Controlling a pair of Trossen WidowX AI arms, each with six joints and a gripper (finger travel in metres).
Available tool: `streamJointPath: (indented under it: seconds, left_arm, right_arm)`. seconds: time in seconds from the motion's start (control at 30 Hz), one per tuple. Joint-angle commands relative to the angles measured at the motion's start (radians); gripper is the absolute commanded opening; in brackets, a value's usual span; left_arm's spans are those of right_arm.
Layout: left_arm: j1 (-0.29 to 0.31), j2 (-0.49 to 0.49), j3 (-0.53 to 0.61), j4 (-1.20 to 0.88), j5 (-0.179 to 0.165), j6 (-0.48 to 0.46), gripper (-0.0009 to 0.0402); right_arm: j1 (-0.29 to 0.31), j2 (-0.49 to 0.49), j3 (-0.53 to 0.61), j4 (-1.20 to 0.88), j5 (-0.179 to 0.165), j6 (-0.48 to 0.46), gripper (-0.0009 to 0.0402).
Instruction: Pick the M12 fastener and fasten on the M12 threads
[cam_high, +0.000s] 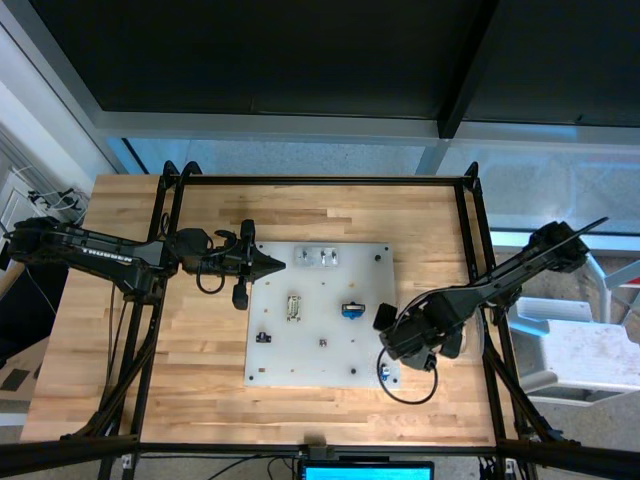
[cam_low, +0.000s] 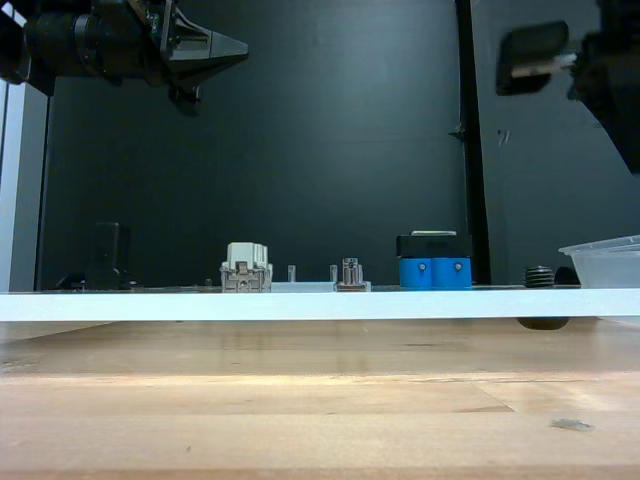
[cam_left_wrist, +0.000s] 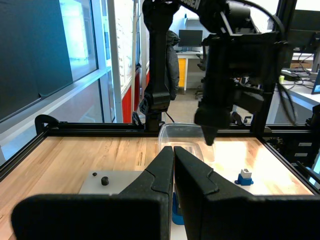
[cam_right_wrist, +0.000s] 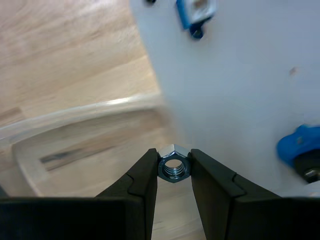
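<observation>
a pale wooden counter under a dark backdrop carries a white board in the middle of the high view. the right hand hangs well above the board's right edge, at the upper right of the low view. it is clenched on the small silver nut, with its two fingers pressing on opposite flats and the threaded bore showing clear between them. beneath it lie the rim of the clear tray and bare board. the stud stands at the lower right of the low view, just in front of the tray, and its black ribs are uncovered, so nothing is threaded on yet. the left hand hovers at the board's far left edge, well apart from the work, with its fingers pressed together on nothing

the step in hand, as i judge it, is carrying the nut across to the stud and starting the thread. it will likely go best if the nut stays level and the grip stays firm on the flats. the bore should be centred over the stud before any descent. the hand should come down slowly until the nut meets the top rib, then turn with only light downward pressure. a tilted start risks cross-threading or knocking the nut loose, and a low approach could clip the tray wall beside the stud
</observation>
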Motion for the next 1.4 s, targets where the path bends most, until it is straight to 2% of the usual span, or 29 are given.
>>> streamJointPath:
  seconds: [0.03,0.4,0.8,1.07,1.4]
  left_arm:
    - [0.000,0.000,0.000,0.000,0.000,0.000,0.0000]
    - [0.000,0.000,0.000,0.000,0.000,0.000,0.0000]
    - [0.000,0.000,0.000,0.000,0.000,0.000,0.0000]
    - [0.000,0.000,0.000,0.000,0.000,0.000,0.0000]
    - [0.000,0.000,0.000,0.000,0.000,0.000,0.0000]
  right_arm:
    - [0.000,0.054,0.062,-0.004,0.001,-0.029,0.0025]
    - [0.007,0.271,0.298,-0.071,0.001,-0.063,0.0025]
    - [0.015,0.459,0.504,-0.081,0.001,-0.105,0.0025]
    - [0.020,0.541,0.583,-0.075,0.001,-0.112,0.0025]
    - [0.019,0.581,0.589,-0.046,0.001,-0.113,0.0025]
